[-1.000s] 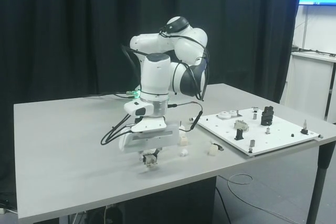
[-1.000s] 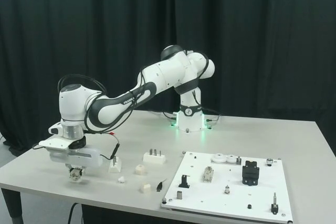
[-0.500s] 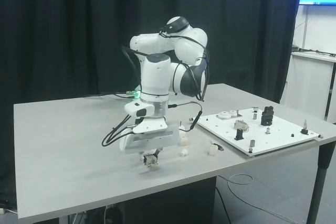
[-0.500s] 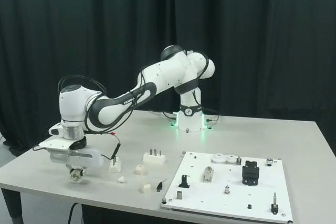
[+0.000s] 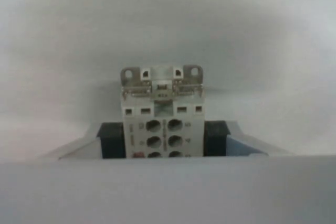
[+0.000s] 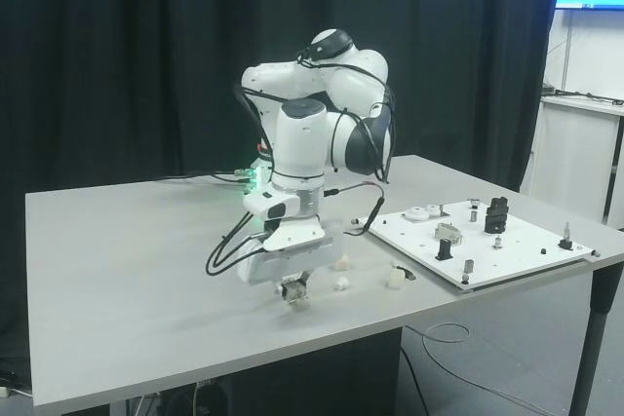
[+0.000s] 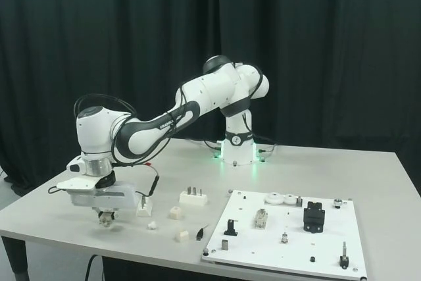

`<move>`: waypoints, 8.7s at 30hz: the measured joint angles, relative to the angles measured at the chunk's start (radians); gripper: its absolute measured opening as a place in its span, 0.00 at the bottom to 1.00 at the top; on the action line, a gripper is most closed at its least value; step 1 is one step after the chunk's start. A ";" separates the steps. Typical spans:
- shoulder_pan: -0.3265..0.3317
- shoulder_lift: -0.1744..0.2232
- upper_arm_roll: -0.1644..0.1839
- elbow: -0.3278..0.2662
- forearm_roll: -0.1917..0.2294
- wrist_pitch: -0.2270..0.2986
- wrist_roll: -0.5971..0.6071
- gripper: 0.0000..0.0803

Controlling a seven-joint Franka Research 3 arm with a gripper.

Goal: Insert waterproof.

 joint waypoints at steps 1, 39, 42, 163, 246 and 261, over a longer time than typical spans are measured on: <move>0.003 -0.003 0.000 0.000 -0.002 -0.010 0.000 0.39; 0.419 0.007 -0.217 -0.296 0.068 -0.304 0.131 0.39; 0.498 0.020 -0.258 -0.375 0.095 -0.304 0.131 0.39; 1.185 -0.028 -0.267 -0.678 0.159 0.071 0.449 0.39; 1.106 -0.028 -0.237 -0.557 0.063 -0.002 0.510 0.39; 1.104 -0.030 -0.238 -0.557 0.062 -0.008 0.488 0.39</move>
